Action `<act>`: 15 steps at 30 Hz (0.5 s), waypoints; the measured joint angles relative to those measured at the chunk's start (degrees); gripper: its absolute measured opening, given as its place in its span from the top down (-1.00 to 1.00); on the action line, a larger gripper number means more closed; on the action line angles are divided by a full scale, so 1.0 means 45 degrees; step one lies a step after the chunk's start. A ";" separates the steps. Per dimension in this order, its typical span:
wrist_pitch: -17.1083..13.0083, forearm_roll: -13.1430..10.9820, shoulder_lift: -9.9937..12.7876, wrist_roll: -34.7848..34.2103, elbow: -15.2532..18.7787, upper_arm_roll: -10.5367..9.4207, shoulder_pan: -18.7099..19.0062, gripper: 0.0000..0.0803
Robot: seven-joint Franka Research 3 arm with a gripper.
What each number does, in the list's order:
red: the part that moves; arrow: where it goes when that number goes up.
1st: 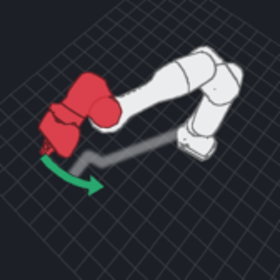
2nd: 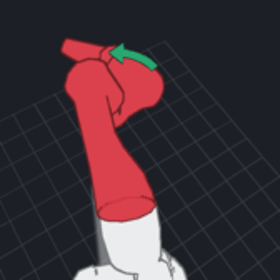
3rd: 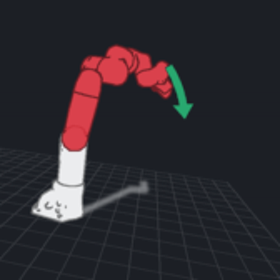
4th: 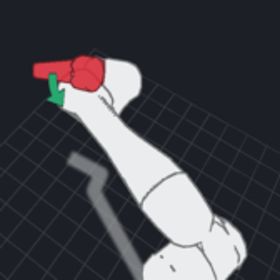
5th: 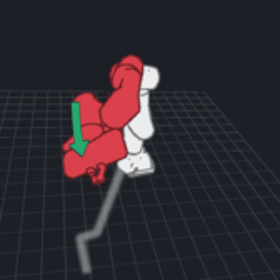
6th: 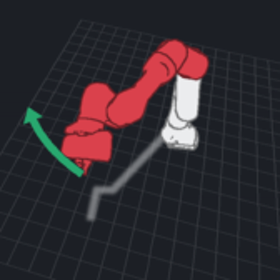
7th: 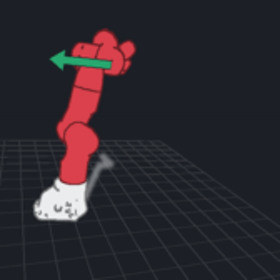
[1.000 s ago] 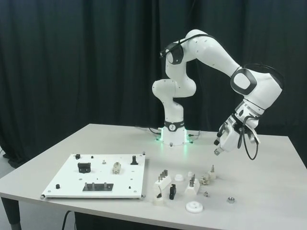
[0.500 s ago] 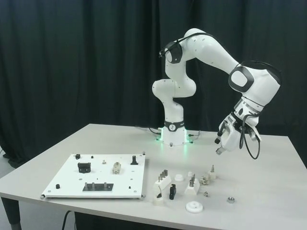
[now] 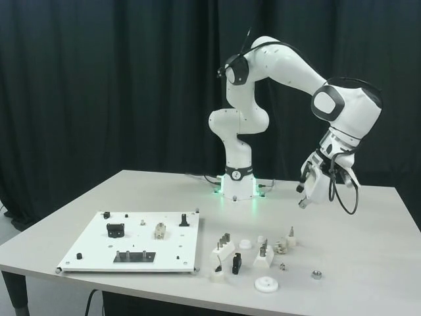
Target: Pick Ethernet.
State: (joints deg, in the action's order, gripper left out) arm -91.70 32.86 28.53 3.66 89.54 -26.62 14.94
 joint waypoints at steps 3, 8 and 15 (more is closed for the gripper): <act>-0.0011 -0.0208 -0.0082 0.0014 0.0000 0.0012 -0.0044 -0.99; -0.0011 -0.0526 -0.0210 0.0002 0.0000 0.0064 -0.0122 -0.99; -0.0042 -0.1059 -0.0339 -0.1201 -0.0014 0.0268 -0.0227 -0.99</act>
State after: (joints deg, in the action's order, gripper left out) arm -91.89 28.09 27.01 -1.75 89.48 -25.41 13.92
